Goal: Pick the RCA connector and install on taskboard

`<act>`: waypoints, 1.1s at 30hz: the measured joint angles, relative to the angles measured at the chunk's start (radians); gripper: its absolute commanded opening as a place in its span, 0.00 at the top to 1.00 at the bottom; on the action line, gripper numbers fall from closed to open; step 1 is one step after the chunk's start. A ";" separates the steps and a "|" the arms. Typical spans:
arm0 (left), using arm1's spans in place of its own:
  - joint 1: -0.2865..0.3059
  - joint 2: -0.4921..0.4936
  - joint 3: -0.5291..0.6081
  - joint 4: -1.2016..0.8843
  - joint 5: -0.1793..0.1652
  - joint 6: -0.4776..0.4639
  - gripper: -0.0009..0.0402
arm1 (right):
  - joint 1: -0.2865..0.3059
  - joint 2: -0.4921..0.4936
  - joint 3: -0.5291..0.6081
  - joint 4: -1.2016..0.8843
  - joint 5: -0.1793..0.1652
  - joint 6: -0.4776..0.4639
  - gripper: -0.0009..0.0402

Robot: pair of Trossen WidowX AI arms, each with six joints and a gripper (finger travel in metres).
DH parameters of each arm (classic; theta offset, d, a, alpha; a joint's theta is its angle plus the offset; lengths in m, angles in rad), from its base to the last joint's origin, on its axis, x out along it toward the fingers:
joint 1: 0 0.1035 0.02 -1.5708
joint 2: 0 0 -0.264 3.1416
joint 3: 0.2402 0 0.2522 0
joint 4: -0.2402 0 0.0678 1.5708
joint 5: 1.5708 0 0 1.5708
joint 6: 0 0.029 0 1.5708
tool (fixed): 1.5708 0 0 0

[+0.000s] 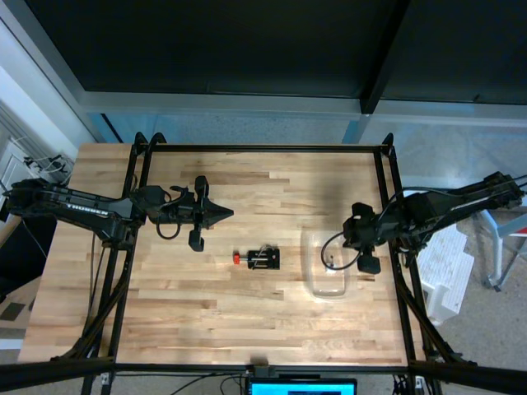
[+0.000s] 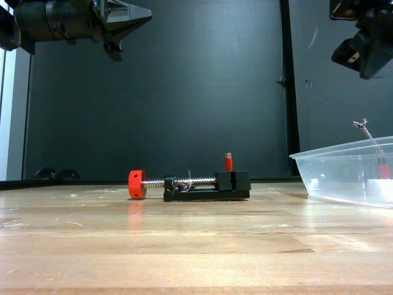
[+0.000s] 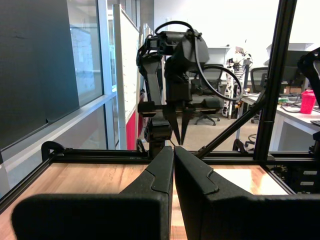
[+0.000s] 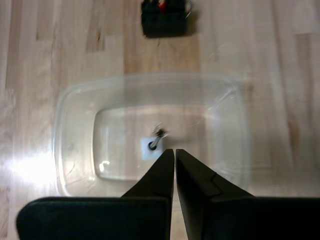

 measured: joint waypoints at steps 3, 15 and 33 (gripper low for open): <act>0.000 0.000 0.000 0.000 0.000 0.000 0.98 | 0.026 0.023 0.000 0.000 0.001 0.025 0.83; 0.000 0.000 0.000 0.000 0.000 0.000 0.98 | 0.096 0.098 -0.031 0.019 0.082 0.060 0.53; 0.000 0.000 0.000 0.000 0.000 0.000 0.98 | 0.107 0.200 -0.155 0.216 0.078 0.093 0.48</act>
